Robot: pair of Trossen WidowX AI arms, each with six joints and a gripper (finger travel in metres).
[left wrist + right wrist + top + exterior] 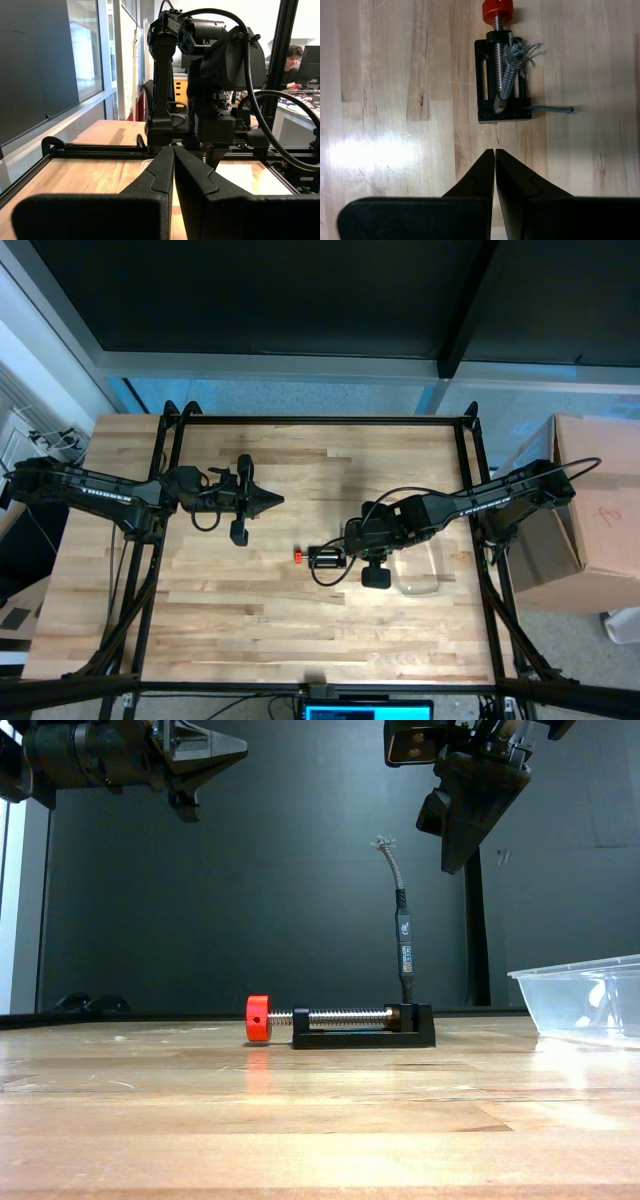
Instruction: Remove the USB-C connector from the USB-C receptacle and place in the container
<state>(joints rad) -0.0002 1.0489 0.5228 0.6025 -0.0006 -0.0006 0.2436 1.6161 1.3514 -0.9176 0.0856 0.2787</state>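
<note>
The USB-C connector [405,955] stands upright, seated in the receptacle held in a small black vise [365,1026] with a red knob [257,1018]. Its short braided cable curves up to a frayed end [384,845]. In the right wrist view the connector [506,82] and vise [485,85] lie ahead of the fingertips. My right gripper [452,865] hangs shut above and to the right of the connector, holding nothing and clear of it; its tips [494,150] meet. My left gripper [238,756] is shut and empty, high up at the left, pointing right [173,148].
A clear plastic container [590,1002] sits on the table to the right of the vise, also seen under the right arm [420,570]. A black frame [320,421] borders the wooden table. A cardboard box [590,510] stands off the table's right edge.
</note>
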